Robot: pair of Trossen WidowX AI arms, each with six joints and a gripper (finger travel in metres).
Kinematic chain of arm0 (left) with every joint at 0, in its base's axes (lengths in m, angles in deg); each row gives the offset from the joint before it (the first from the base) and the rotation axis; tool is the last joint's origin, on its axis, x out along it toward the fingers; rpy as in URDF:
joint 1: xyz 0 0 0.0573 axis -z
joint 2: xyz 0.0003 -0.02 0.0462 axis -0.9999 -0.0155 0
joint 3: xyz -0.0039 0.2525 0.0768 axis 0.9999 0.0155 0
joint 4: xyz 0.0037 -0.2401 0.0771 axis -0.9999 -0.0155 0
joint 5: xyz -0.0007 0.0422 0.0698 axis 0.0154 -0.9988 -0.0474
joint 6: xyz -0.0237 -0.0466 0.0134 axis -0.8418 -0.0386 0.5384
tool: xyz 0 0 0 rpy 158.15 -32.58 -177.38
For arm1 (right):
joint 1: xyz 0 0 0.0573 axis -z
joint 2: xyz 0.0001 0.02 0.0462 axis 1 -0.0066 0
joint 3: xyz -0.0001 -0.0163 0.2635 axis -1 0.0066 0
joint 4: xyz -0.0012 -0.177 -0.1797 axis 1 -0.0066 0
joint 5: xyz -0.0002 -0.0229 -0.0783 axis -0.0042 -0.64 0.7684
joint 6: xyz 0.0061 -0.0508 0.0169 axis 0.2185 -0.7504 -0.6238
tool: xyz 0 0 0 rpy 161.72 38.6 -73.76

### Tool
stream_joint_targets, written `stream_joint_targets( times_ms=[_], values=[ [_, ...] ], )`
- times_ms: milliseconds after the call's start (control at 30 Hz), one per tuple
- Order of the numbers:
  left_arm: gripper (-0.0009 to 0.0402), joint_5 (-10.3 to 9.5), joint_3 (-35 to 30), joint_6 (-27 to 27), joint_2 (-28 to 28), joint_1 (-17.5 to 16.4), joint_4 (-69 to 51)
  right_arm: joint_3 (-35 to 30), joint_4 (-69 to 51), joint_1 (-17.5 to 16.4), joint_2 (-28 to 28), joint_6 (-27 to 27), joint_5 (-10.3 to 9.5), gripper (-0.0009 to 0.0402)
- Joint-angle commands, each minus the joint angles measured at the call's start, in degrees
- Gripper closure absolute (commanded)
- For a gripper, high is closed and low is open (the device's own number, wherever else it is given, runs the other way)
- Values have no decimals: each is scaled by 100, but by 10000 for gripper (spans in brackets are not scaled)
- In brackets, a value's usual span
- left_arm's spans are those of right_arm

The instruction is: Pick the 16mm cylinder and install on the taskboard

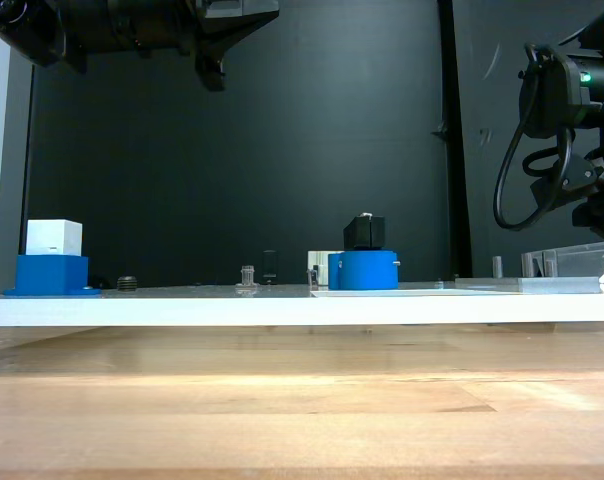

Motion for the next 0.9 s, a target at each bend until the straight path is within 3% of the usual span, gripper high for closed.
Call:
stream_joint_targets(
  times_ms=[33,533,900],
  values=[
    [393,2,-2,2,-2,-2,0,0,2,-2,0,0,4,393],
    [393,2,-2,2,-2,0,0,-37,-52,-2,0,2,0,393],
    [393,2,-2,0,-2,-2,0,-688,-726,-9,0,2,0,393]
  ],
)
